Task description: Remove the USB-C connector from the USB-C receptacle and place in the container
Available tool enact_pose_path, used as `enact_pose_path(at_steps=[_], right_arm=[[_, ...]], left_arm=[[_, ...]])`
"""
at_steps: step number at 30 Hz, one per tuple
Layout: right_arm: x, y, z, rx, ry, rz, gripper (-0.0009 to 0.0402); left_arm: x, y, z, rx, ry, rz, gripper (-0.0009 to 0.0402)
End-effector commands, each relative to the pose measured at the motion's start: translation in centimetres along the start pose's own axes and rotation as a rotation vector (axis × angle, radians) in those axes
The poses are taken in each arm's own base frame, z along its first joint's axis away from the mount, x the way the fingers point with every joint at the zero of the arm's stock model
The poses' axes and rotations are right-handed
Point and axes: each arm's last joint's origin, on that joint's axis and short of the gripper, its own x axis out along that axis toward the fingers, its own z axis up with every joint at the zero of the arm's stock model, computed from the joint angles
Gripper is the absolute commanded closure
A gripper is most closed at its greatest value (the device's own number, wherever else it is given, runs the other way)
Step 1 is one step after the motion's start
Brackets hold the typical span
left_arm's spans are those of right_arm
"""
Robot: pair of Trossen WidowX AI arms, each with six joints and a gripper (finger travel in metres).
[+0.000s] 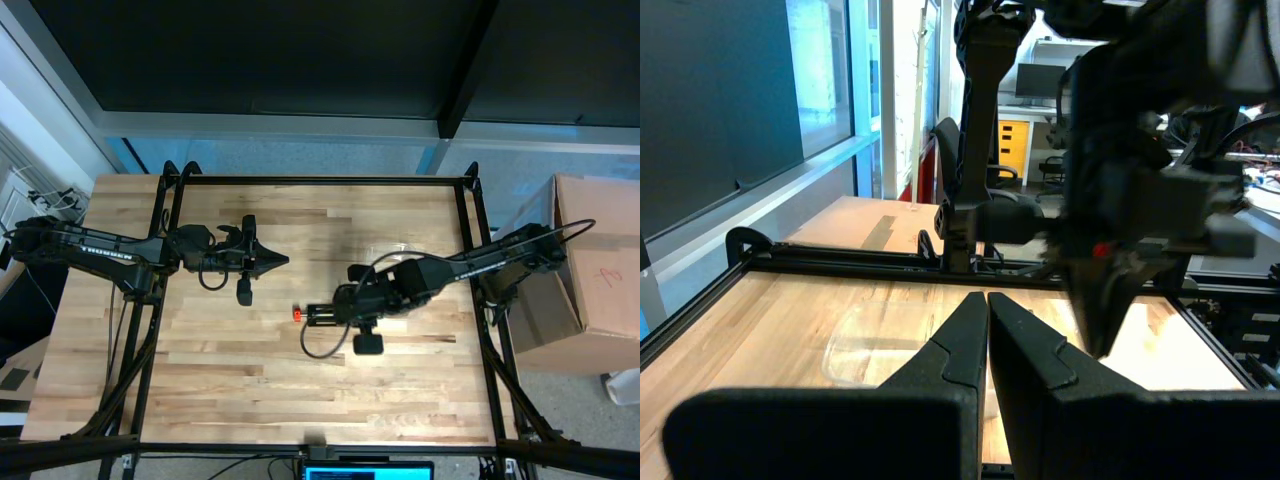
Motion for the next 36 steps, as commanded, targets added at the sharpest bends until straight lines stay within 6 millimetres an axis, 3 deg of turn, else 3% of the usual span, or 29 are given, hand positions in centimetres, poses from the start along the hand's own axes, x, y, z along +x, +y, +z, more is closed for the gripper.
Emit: enact_pose_path(at_steps=[1,22,36], right_arm=[[-0.4,1.0,-0.7,-0.009,0.001,0.014,0.0393],[-2.3,2.4,-10.1,0.105,0.076,0.044,0.0393],[-2.5,3.5,-13.5,0.078,0.160,0.037,0.0393]], left_arm=[[0.0,0.0,0.0,0.000,0.001,0.000,0.0393],[0.0,0.0,0.0,0.000,0.001,0.000,0.0393],[0.0,0.0,0.0,0.000,0.001,0.000,0.0393]])
